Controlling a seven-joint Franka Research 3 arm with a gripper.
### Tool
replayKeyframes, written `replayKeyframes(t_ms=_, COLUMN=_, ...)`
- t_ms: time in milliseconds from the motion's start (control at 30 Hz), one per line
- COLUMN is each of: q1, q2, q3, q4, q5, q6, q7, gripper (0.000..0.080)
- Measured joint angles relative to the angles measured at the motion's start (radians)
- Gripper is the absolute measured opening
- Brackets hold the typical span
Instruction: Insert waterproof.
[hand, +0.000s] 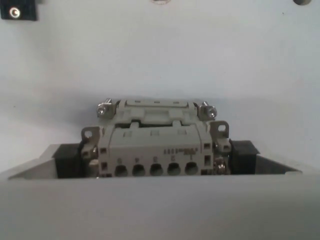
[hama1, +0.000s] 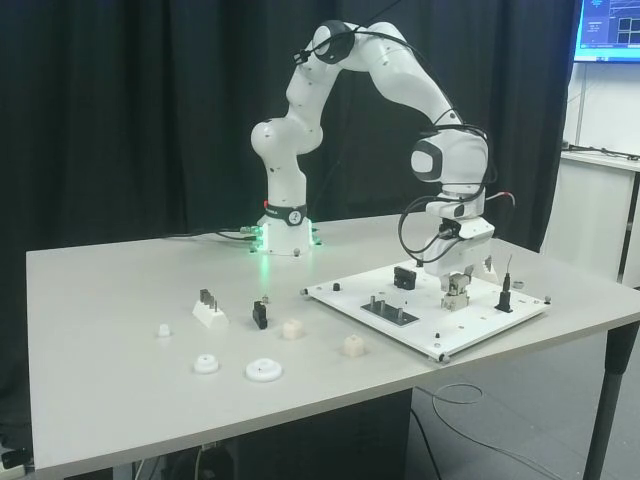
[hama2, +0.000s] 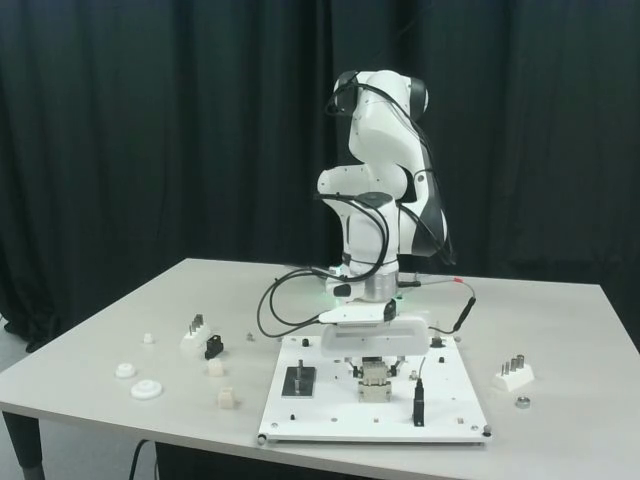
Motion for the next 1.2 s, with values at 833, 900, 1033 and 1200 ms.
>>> replayKeyframes(t_ms=833, q1=0.0, q2=0.003, q3=0.002, q4=-0.002, q5=0.0, q6=0.007, q7=0.004, gripper=0.0619)
replayKeyframes(t_ms=900, q1=0.0, q2=0.003, q3=0.002, q4=-0.002, q5=0.0, q6=0.007, q7=0.004, gripper=0.0619)
replayKeyframes(t_ms=1033, q1=0.0, q2=0.002, q3=0.003, q4=-0.004, q5=0.0, q6=0.006, q7=0.015, gripper=0.0619)
replayKeyframes(t_ms=1200, q1=0.002, q2=-0.001, q3=0.005, q4=-0.008, q5=0.0, q6=0.006, q7=0.052, gripper=0.0619)
